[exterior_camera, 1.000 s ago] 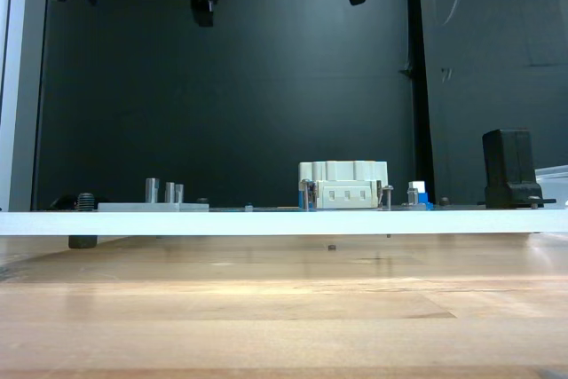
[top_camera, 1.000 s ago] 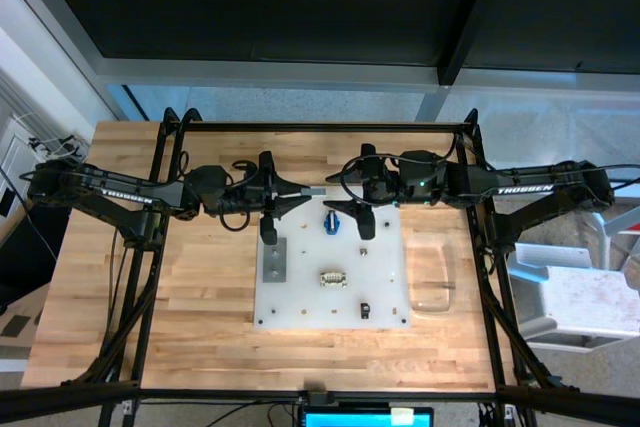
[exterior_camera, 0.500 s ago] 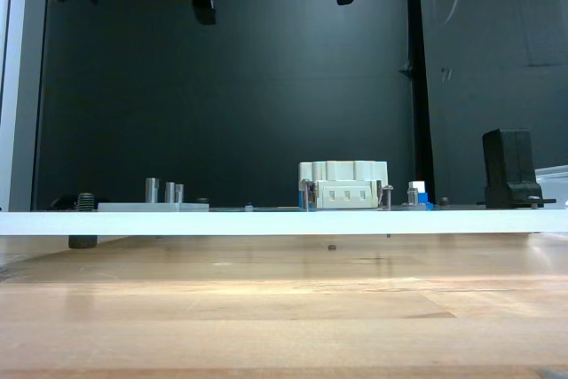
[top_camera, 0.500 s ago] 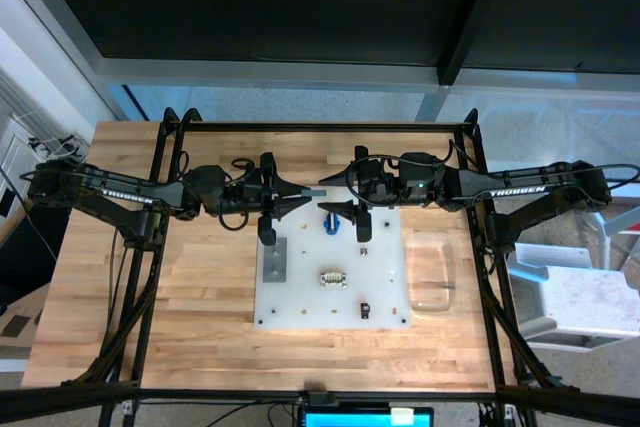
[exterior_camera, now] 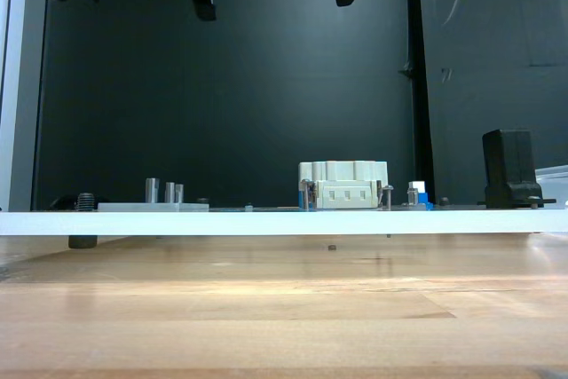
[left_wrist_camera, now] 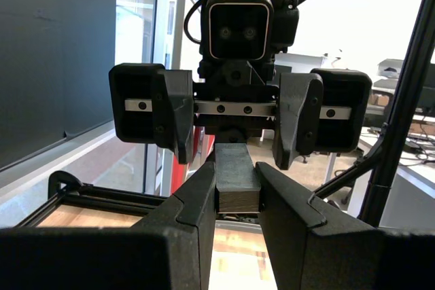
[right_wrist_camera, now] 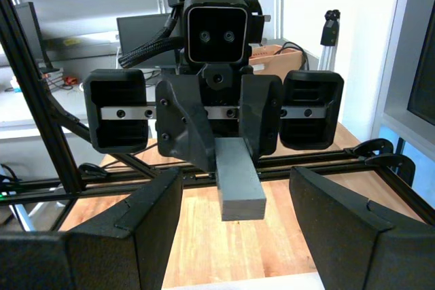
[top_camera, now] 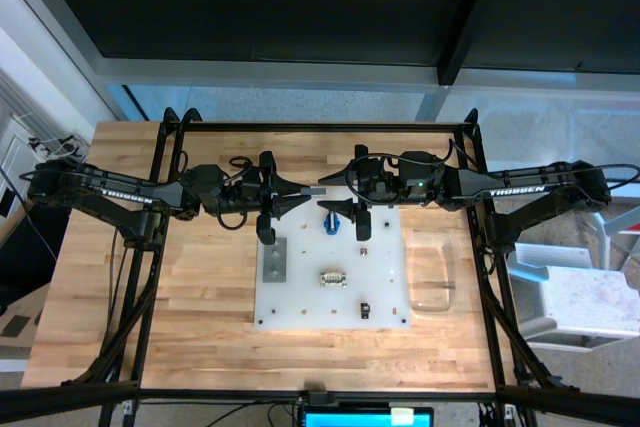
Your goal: Pick the 16mm bar and place in it's hole on the taskboard
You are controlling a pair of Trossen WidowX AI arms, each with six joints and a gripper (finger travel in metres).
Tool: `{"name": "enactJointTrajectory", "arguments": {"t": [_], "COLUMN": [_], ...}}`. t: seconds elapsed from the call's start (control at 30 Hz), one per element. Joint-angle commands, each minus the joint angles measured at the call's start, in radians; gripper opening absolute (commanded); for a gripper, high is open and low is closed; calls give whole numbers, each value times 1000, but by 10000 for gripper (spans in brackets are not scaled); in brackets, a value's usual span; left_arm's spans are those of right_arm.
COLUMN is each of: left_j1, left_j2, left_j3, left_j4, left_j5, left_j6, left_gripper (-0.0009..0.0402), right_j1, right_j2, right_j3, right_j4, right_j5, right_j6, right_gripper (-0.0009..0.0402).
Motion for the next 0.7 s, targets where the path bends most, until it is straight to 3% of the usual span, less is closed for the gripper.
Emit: {"name": "enactJointTrajectory", "arguments": {"t": [0.03,0.13,0.33,0.7], "left_j1": [0,0,0,0], "left_j2": [0,0,0,2], "left_j3": [0,0,0,0], "left_j4": [2,2,1,1], "left_j5": [0,0,0,0], "left_j6": [-4,-5,-12,-16], "left_gripper": [40,40,40,40], "right_j1": [-1,-11,-12,-13], "right_j2": [1,1,6,6], "right_j3": [1,1,1,5], "right_j4": [-2,-8,-2,3], "right_j5": [-7,-51,-52,-77], "right_j6": [1,13,13,9], "right_gripper": [197,161,96,32]}}
